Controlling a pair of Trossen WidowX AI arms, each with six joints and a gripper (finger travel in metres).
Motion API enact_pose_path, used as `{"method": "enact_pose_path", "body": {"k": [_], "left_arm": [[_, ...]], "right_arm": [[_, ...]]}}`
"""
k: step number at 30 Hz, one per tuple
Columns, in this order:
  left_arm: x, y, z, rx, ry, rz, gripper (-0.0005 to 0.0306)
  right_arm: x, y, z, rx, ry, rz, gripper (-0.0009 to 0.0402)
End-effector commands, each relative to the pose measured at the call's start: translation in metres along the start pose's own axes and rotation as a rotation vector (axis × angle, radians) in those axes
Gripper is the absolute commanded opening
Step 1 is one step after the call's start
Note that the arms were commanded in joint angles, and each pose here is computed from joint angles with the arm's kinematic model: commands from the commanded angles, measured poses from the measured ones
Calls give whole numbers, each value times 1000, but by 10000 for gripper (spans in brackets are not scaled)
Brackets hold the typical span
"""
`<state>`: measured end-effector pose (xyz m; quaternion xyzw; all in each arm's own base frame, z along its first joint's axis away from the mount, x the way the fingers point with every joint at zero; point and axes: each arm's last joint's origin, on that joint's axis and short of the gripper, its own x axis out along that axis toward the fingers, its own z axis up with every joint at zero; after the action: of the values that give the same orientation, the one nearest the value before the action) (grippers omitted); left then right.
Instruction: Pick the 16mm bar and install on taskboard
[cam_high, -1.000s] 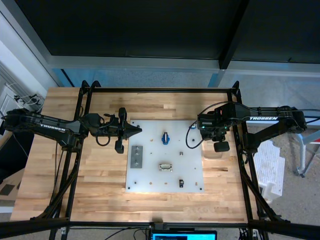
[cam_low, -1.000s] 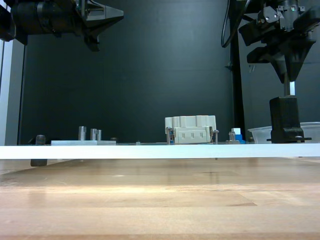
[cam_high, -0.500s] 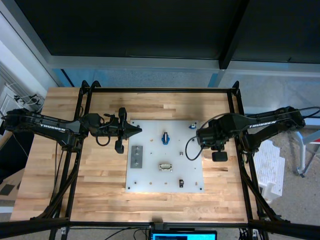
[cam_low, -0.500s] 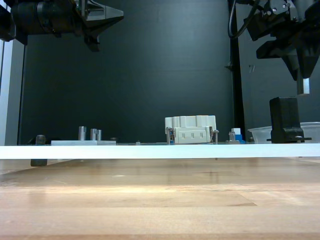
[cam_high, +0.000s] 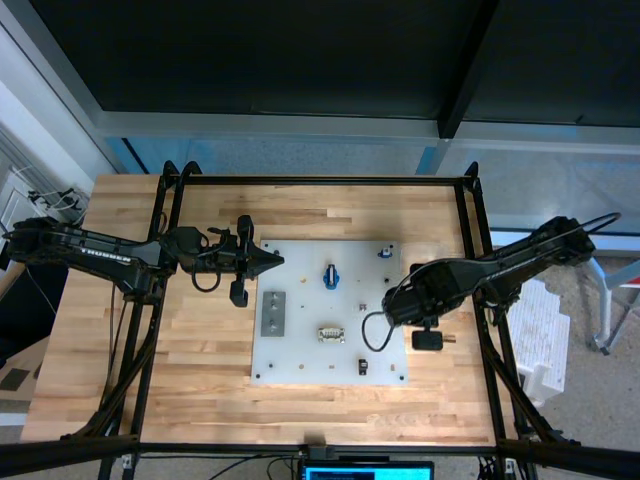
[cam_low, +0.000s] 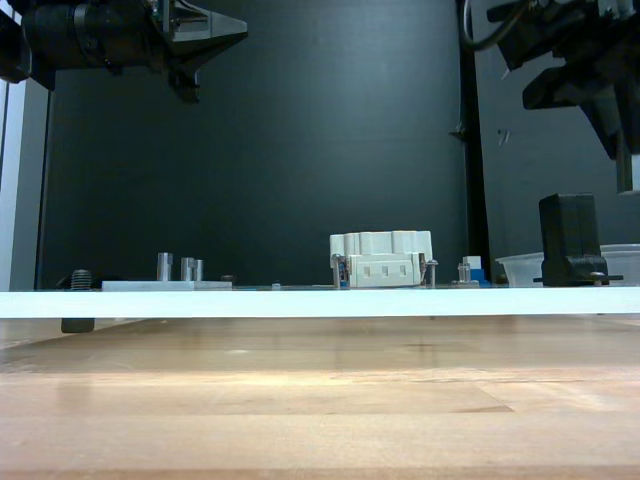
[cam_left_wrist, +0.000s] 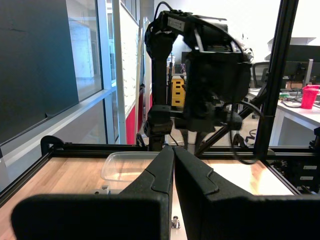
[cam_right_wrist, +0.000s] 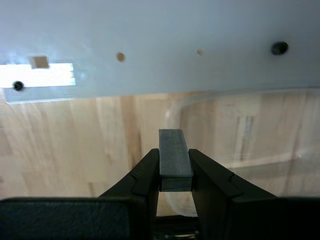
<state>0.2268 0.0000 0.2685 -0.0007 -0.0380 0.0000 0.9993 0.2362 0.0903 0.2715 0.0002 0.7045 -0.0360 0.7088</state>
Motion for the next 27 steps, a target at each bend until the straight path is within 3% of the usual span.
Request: {"method": "enact_pose_path", "body": {"k": [1, 5, 17, 23, 27], "left_arm": [[0, 0, 0, 0, -1, 0, 0], [0, 0, 0, 0, -1, 0, 0], [0, 0, 0, 0, -1, 0, 0], [0, 0, 0, 0, -1, 0, 0], [0, 0, 0, 0, -1, 0, 0]], "right_arm": [[0, 11, 7, 8, 5, 8, 13], [0, 24, 13, -11, 16, 38, 13], [11, 54, 33, -21, 22, 39, 13], [15, 65, 40, -14, -6, 64, 14], [21, 71, 41, -19, 1, 60, 13]]}}
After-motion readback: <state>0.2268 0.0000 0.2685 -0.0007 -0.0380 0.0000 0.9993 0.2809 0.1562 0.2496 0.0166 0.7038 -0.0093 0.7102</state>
